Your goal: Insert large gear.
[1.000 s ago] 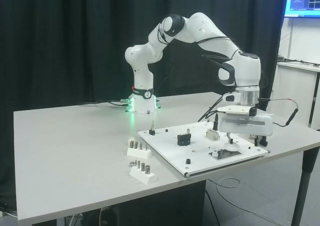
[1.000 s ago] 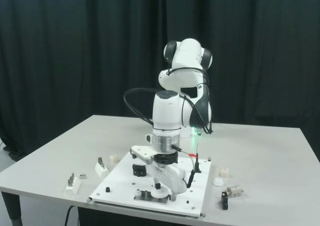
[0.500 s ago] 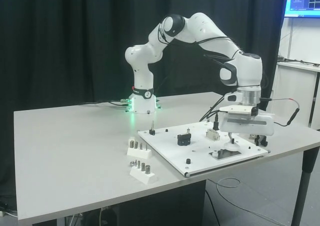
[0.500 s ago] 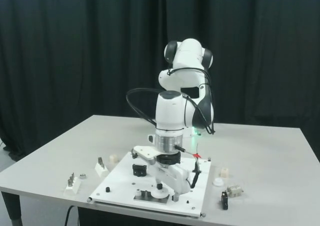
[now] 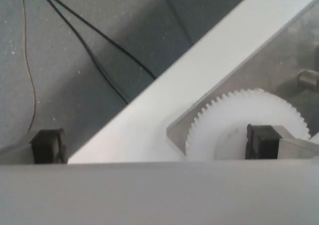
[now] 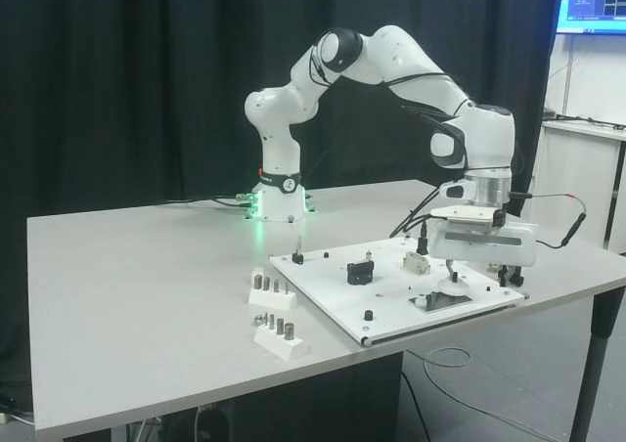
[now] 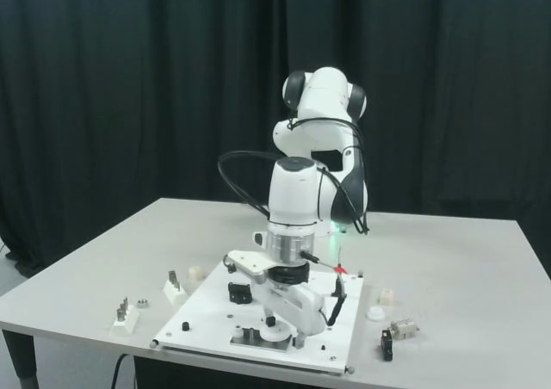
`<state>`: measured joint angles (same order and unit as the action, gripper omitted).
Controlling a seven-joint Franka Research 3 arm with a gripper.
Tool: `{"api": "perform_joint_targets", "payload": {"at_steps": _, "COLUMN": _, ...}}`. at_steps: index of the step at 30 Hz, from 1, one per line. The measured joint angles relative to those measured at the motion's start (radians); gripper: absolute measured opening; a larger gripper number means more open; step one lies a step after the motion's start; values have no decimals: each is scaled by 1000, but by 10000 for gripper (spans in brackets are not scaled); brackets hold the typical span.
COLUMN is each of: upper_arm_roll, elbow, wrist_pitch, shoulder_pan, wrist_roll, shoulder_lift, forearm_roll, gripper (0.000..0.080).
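The large white gear [image 5: 234,128] lies flat on a grey metal plate [image 5: 259,70] at a corner of the white board [image 6: 323,276]. My gripper [image 5: 154,144] hangs just above it and is open. One black fingertip [image 5: 261,140] sits over the gear's hub, while the other fingertip [image 5: 47,145] stands far off past the board's edge. From the first room view, the gripper [image 6: 481,276] is low over the gear [image 6: 452,287] and the metal plate [image 6: 445,302]. The second room view has the gripper [image 7: 286,329] at the board's [image 7: 207,320] near edge.
Two white blocks with pegs [image 6: 269,287] [image 6: 281,336] stand on the table beside the board. A black part [image 6: 359,272] and a connector [image 6: 418,263] sit on the board. Small loose parts [image 7: 400,327] [image 7: 386,296] lie right of it. Cables [image 5: 99,51] run across the floor below.
The wrist and gripper have risen slightly above the metal plate. The gear stays down on the plate.
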<state>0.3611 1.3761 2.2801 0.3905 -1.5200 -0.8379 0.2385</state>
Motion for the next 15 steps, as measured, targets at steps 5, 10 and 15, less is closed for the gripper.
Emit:
{"api": "perform_joint_targets", "payload": {"at_steps": 5, "upper_arm_roll": 0, "elbow": -1, "wrist_pitch": 6, "shoulder_pan": -3, "wrist_roll": 0, "shoulder_lift": -2, "forearm_roll": -5, "gripper": 800}}
{"api": "perform_joint_targets", "payload": {"at_steps": 10, "upper_arm_roll": 0, "elbow": -2, "wrist_pitch": 6, "shoulder_pan": -5, "wrist_roll": -2, "shoulder_lift": -2, "forearm_roll": -5, "gripper": 800}}
{"api": "perform_joint_targets", "payload": {"at_steps": 15, "upper_arm_roll": 0, "elbow": -2, "wrist_pitch": 5, "shoulder_pan": -4, "wrist_roll": -10, "shoulder_lift": -2, "forearm_roll": -5, "gripper": 800}}
